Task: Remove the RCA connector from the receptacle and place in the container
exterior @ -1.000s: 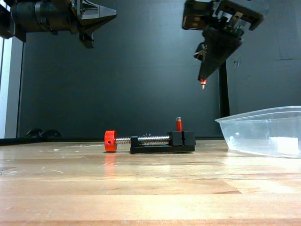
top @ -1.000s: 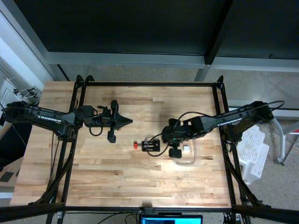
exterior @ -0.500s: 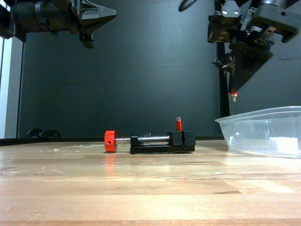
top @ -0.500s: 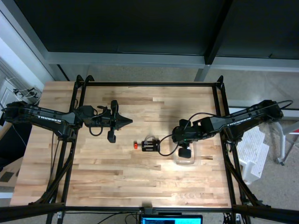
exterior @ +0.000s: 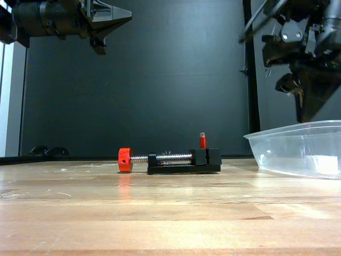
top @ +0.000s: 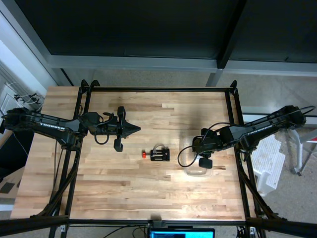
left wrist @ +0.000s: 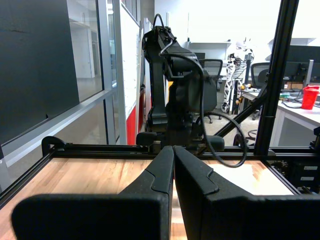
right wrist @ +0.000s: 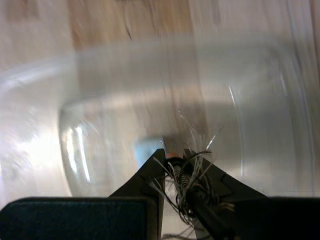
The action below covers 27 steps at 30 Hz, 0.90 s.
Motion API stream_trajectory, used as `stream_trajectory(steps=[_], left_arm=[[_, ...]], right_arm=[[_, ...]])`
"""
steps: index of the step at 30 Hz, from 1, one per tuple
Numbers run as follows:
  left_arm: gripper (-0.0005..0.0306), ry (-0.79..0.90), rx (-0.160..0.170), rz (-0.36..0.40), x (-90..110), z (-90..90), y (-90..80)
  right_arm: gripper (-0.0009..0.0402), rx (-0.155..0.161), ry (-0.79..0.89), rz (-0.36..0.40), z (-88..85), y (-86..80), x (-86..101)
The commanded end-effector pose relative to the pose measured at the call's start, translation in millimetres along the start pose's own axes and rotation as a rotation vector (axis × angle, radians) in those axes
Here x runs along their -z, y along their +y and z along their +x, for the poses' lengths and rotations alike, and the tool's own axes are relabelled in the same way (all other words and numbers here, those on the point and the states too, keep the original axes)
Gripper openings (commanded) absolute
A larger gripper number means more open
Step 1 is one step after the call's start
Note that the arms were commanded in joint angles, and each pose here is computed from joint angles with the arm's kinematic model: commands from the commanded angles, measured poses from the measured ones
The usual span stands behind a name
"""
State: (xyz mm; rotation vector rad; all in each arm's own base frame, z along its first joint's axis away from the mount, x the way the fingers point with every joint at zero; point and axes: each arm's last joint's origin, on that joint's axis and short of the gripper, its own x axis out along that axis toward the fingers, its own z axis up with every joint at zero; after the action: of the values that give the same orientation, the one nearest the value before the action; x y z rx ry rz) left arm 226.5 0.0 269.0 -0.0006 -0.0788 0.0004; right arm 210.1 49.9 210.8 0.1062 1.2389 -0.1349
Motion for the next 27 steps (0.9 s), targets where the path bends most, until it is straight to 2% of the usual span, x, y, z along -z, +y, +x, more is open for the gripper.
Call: stream_trajectory(steps=[1, 27], left_arm=[[0.0000, 0.000, 0.000, 0.000, 0.1, 0.1, 0.0], [0.0000, 0.000, 0.000, 0.000, 0.1, 0.1, 0.0]], right_arm=[[0.0006, 0.019, 0.011, 0.015, 2.1, -0.7, 2.4], [0.0132, 0.018, 0.004, 0.040, 1.9, 0.0, 2.0]])
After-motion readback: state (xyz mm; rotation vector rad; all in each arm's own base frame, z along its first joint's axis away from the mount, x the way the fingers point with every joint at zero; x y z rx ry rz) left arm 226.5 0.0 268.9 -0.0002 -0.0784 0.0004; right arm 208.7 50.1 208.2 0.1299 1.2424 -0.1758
